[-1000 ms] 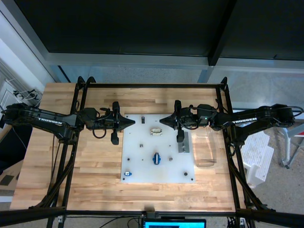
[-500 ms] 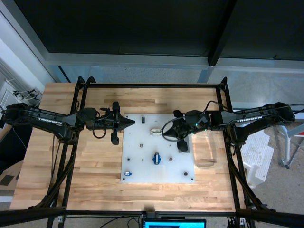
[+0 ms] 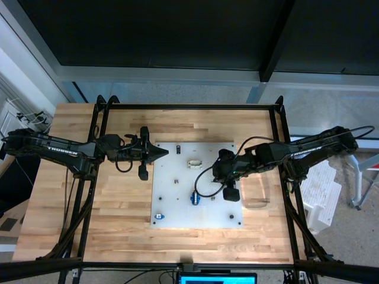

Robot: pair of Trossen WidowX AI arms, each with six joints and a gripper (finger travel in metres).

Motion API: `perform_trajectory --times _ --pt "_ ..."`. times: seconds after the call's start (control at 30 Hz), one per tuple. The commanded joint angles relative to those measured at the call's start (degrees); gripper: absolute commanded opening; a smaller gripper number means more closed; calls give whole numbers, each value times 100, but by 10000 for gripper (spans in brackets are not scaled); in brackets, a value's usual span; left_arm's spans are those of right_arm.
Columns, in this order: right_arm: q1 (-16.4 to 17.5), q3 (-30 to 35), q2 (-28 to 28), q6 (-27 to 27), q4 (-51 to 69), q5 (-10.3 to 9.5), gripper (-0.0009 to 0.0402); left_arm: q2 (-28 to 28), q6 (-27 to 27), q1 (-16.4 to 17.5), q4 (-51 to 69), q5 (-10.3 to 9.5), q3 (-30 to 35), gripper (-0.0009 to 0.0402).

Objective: Remove the 16mm cylinder and place in the container

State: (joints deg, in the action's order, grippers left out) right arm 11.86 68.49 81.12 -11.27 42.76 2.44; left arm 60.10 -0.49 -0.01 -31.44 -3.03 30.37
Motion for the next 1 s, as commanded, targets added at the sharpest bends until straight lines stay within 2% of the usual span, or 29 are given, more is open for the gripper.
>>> perform_trajectory --times 0.03,0.23,0.4,1.0 --pt "79 385 293 -35 560 9 0 0 -2 0 -4 2 0 0" --pt "221 1119 841 7 1491 0 0 0 -2 2 -4 2 0 0" --pt "295 1484 1172 24 1845 -4 0 0 -2 0 -4 2 0 0" --pt "417 1521 1954 20 1853 -50 0 0 -2 2 -7 2 0 0"
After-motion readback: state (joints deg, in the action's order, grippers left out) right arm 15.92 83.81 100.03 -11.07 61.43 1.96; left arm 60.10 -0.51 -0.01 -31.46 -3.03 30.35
